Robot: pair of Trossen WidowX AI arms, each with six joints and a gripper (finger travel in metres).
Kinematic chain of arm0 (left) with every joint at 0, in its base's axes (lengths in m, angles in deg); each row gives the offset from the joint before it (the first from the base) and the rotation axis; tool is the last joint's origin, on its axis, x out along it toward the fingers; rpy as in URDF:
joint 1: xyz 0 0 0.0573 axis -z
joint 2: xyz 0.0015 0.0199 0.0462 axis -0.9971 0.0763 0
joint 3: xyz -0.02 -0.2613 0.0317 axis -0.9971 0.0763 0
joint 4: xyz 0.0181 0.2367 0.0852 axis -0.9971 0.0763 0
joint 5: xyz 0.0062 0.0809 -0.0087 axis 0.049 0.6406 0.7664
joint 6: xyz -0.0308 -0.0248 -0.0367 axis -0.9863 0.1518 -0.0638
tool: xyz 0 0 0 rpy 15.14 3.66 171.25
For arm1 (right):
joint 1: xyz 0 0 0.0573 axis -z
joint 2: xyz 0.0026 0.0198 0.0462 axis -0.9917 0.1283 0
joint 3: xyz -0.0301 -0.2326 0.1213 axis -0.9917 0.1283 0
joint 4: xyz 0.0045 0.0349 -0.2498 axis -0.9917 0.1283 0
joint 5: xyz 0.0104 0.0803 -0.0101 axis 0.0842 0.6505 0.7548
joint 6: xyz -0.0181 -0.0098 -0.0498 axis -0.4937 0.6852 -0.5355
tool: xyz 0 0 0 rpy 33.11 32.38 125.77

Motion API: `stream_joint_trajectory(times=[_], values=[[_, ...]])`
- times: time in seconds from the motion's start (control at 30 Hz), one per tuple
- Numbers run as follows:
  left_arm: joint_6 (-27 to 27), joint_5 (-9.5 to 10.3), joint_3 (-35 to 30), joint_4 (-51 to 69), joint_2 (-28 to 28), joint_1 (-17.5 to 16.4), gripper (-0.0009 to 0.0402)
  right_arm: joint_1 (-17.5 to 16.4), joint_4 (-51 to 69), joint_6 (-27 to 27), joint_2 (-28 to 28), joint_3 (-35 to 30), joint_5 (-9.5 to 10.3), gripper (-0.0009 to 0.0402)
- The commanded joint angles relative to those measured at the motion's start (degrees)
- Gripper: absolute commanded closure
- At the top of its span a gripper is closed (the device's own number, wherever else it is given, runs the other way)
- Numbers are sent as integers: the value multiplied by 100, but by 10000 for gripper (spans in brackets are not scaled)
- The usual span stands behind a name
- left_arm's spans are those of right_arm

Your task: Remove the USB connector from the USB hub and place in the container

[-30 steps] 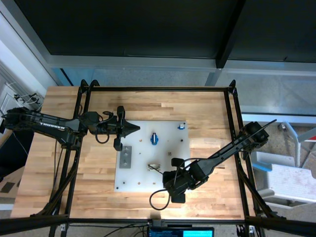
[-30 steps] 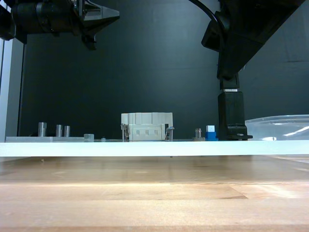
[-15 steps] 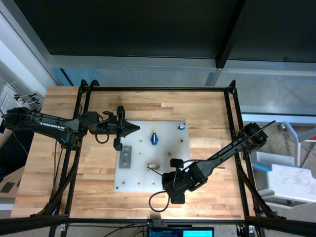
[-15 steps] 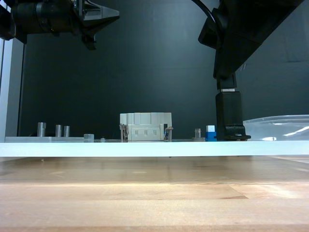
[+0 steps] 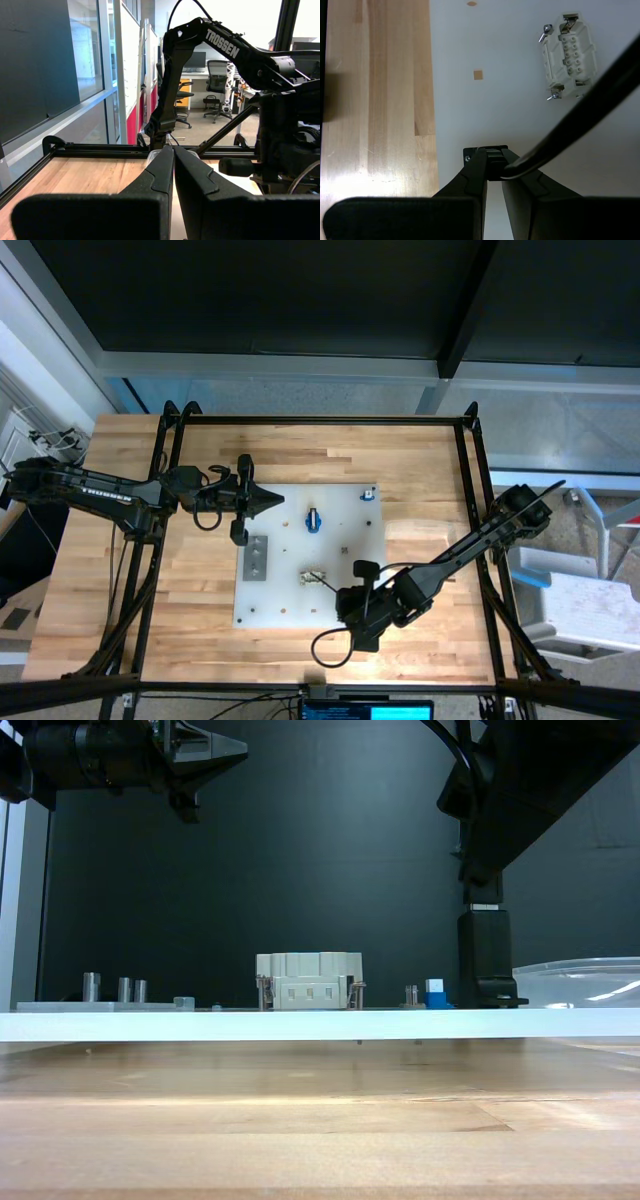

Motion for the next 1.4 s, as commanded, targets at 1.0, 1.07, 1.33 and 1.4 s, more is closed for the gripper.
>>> stream_joint_trajectory(times=[1.0,1.07,1.33,1.4], values=[[2,-2,0,0,2,0,392,175,960,-780,553,-1082,643,393],[2,-2,0,-2,0,0,393,173,962,-706,551,-1082,544,393],[2,-2,0,0,2,-2,392,28,931,-483,341,-951,120,393],[2,-2,0,-2,2,0,393,2,837,-417,282,-850,90,393]])
